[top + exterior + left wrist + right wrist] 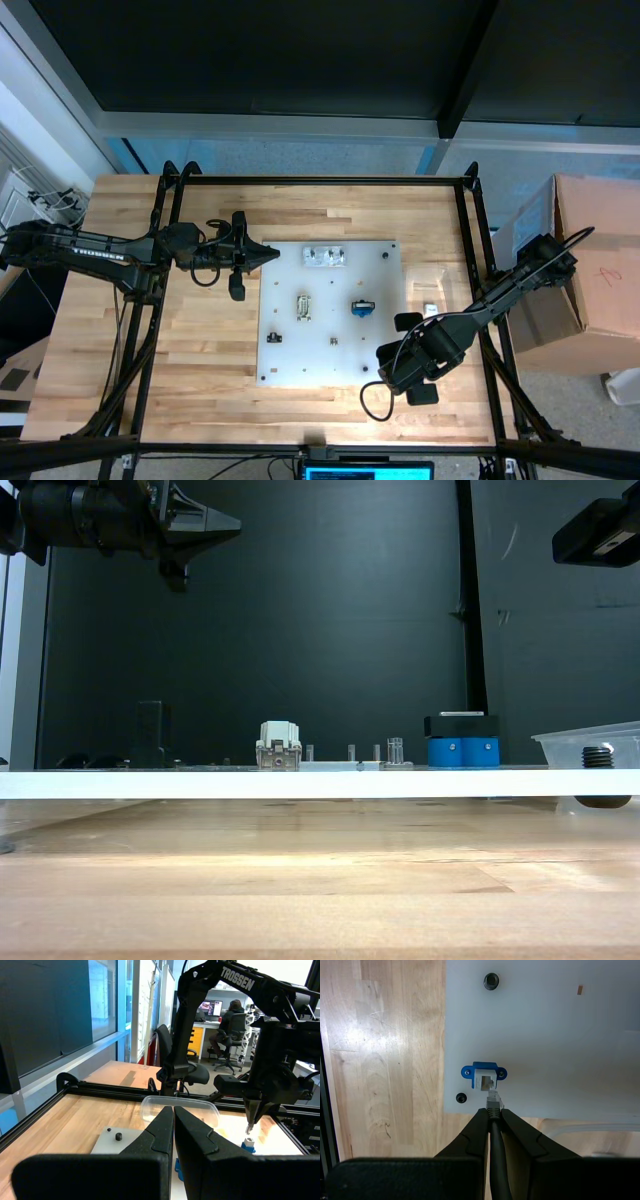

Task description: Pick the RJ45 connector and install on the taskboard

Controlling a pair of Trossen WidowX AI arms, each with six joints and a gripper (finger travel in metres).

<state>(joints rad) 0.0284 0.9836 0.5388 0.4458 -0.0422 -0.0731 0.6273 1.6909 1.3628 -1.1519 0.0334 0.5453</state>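
Here, the right gripper [493,1110] points straight down over the board [560,1035]. Its jaws are closed on the cable [498,1160] just behind the plug [493,1100], which sticks out past the fingertips [479,1116]. In the right wrist view the plug's tip lines up with the blue socket [483,1076] and lies just beside its white opening. In the left wrist view the plug [248,1130] hangs upright a little above the socket [248,1146], held and clear of its seat. The socket [362,307] sits right of the board's middle. Two black screws lie on the board, one [462,1097] near the socket and one [491,981] well apart from it.

The left gripper [173,1111] is held level and high above the table [200,350], as the low view shows [205,522]. It lies by the board's left edge toward the far corner and points across the board. Its jaws are pressed nearly together, with only a thin slit between them and nothing held.

A grey connector block [278,748] stands on the board to the left of the socket [462,745]. A clear tray [590,742] rests past the board's right edge.
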